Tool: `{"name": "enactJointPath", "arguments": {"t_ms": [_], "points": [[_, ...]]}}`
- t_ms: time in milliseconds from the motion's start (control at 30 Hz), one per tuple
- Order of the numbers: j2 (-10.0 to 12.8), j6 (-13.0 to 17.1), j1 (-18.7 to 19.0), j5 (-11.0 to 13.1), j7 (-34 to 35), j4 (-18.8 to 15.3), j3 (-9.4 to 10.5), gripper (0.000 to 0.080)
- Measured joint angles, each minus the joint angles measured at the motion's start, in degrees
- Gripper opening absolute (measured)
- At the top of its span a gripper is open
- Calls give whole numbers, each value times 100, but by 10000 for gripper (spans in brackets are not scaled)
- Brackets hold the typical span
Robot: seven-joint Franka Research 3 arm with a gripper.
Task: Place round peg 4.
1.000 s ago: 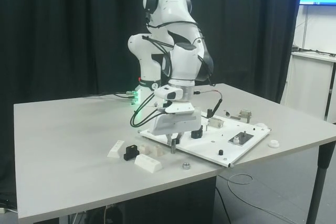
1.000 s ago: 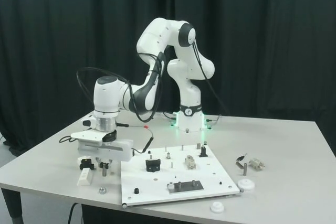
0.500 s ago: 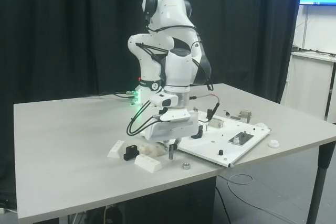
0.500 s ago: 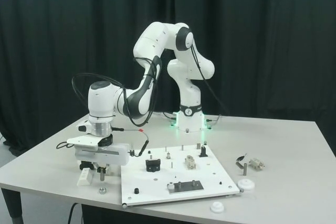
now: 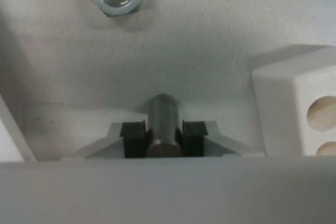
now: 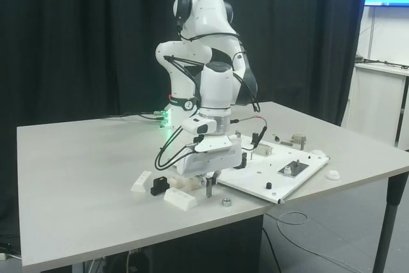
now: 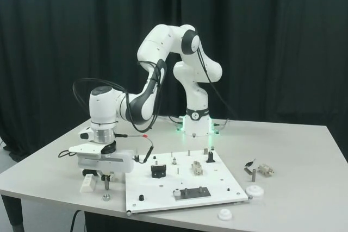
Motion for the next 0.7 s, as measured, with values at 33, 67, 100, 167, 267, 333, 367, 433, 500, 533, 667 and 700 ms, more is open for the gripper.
{"name": "enactJointPath", "arguments": {"t_ms": [33, 67, 100, 167, 267, 333, 367, 433, 500, 533, 667, 700], "points": [[7, -1, 0, 3, -4, 6, 0, 144], [14, -3, 0, 4, -5, 11, -1, 144], [20, -5, 0, 4, -5, 18, -1, 144], [29, -14, 0, 4, -5, 31, -4, 144], [35, -47, 0, 4, -5, 63, -15, 144], [37, -103, 0, 4, -5, 97, -26, 348], [37, -135, 0, 4, -5, 118, -33, 348], [37, -194, 0, 4, -5, 167, -45, 348], [38, -274, 0, 4, -5, 234, -55, 348], [37, -321, 0, 4, -5, 267, -59, 348], [37, -584, 0, 4, -5, 457, -73, 765], [37, -656, 0, 4, -5, 511, -76, 765]]}}
